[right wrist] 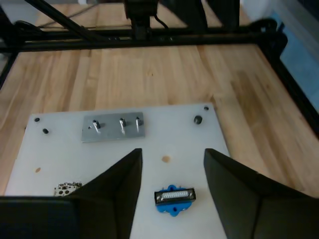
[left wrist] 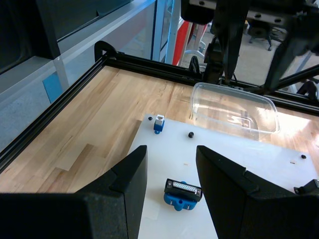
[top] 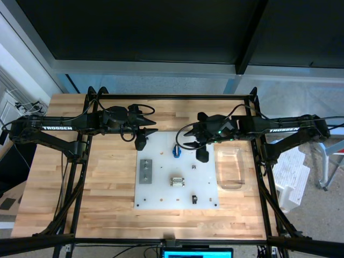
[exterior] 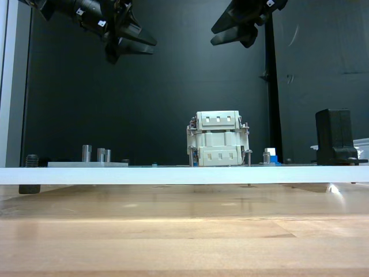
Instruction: Pick the HAN10E connector and install on the hub
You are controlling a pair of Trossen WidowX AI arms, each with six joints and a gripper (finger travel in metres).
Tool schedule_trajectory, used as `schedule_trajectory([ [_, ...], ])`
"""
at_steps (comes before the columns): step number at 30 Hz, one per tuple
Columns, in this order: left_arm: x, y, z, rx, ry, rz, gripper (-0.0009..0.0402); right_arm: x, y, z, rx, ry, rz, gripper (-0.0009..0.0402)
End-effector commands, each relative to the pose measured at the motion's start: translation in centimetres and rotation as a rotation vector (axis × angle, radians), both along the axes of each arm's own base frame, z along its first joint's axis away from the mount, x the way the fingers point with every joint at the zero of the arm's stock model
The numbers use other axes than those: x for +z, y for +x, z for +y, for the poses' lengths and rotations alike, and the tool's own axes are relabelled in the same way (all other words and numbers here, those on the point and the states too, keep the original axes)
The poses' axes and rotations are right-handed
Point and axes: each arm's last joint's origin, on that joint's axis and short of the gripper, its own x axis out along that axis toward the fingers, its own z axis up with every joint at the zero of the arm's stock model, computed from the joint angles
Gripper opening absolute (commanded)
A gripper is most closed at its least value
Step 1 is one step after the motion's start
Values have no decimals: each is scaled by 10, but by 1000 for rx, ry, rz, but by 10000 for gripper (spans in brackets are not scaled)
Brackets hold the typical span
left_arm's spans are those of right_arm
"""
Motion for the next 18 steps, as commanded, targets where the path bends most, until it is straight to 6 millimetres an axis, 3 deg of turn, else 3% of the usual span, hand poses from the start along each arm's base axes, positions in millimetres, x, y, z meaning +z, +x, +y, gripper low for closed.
schedule_trajectory([
  [1,3,1,0,-33,28,-26,127,7,-11,-10,10,16,-83,126],
  [7,18,5,-5,-165,62,-188,85,6,-40,-25,31,35,-312,76],
  [14,29,4,-8,-201,116,-316,-4,1,-70,-26,9,25,-499,15],
  [18,23,2,-8,-211,114,-374,-1,-6,-81,-25,9,31,-515,3],
])
